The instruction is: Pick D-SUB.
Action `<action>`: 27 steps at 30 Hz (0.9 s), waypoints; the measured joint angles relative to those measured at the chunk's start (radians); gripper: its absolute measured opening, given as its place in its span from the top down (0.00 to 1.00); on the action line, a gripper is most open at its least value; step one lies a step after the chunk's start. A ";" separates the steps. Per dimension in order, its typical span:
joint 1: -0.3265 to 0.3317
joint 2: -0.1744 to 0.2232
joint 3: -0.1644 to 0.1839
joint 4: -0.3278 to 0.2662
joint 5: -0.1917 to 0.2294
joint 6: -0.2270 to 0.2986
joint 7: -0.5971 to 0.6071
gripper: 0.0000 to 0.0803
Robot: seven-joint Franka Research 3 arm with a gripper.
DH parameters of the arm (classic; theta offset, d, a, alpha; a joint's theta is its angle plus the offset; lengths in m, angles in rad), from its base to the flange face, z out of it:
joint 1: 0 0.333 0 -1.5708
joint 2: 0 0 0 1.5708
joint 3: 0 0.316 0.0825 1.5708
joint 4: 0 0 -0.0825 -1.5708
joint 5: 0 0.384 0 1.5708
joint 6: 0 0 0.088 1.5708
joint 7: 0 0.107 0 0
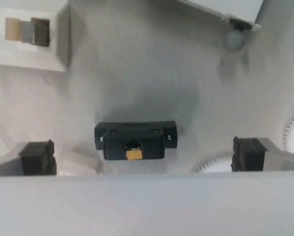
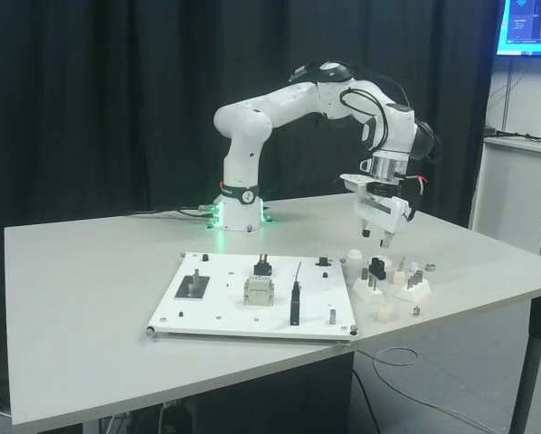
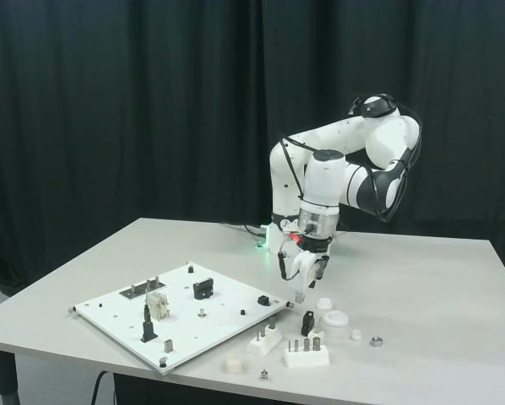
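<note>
Right of centre in the first room view, I see the white arm (image 2: 279,104) arched over the grey table (image 2: 71,271), wrist bent downward. Its gripper (image 1: 137,157) hovers, fingers (image 1: 38,158) spread apart, empty. Between them, on the table, lies the black D-SUB (image 1: 135,140), beside the white board (image 2: 234,303).

White rounded arm (image 2: 279,104) — black cables at wrist, green-lit base (image 2: 236,213).
</note>
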 joint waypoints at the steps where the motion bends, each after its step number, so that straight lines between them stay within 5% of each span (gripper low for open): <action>1: 0.000 0.000 0.000 0.000 0.000 0.000 -0.002 0.00; 27: -0.021 0.000 -0.019 0.000 -0.001 0.002 -0.005 0.00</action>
